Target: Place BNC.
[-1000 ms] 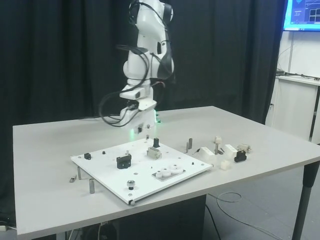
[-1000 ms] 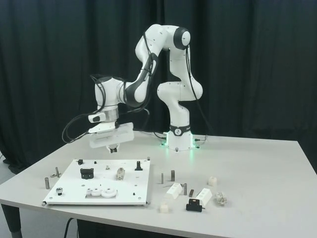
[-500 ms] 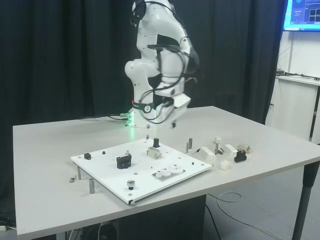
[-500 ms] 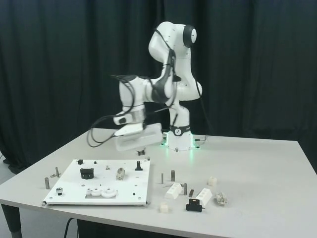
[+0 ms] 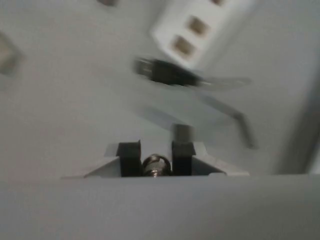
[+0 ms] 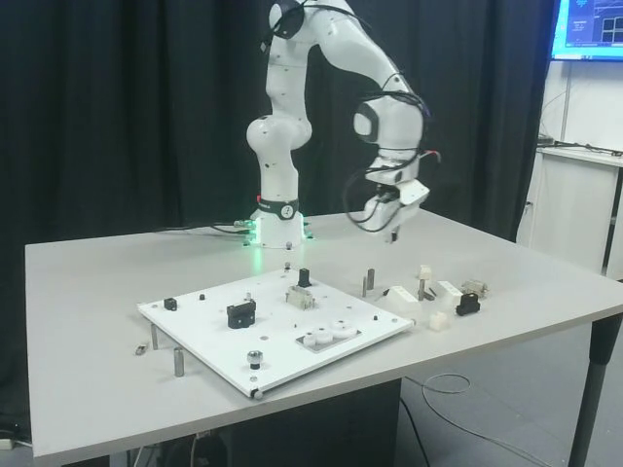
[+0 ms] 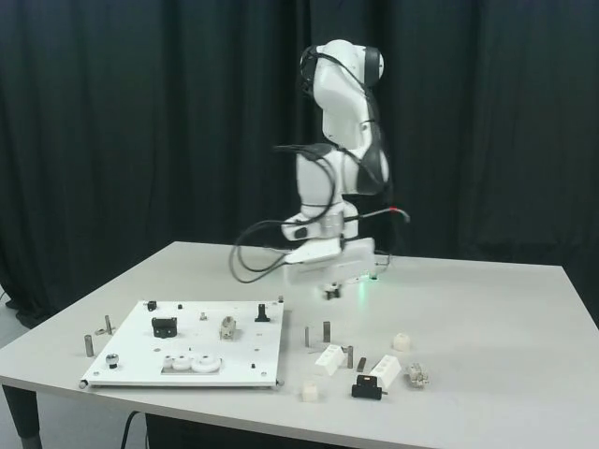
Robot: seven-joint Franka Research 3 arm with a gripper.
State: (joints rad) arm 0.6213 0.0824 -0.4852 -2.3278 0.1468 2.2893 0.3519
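While the hand (image 5: 155,159) hangs above the grey surface (image 6: 88,282), fingers (image 5: 129,156) clamped on a small metal BNC connector (image 5: 154,166), round-bodied, shiny.

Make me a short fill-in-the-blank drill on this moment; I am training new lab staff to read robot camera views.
1. The end effector hangs in the air above the grey ____.
2. Between its fingers sits a small ____ connector.
3. The flat assembly board on the table is ____ in colour.
4. The light at the arm's base glows ____.

Missing words: table; metal; white; green
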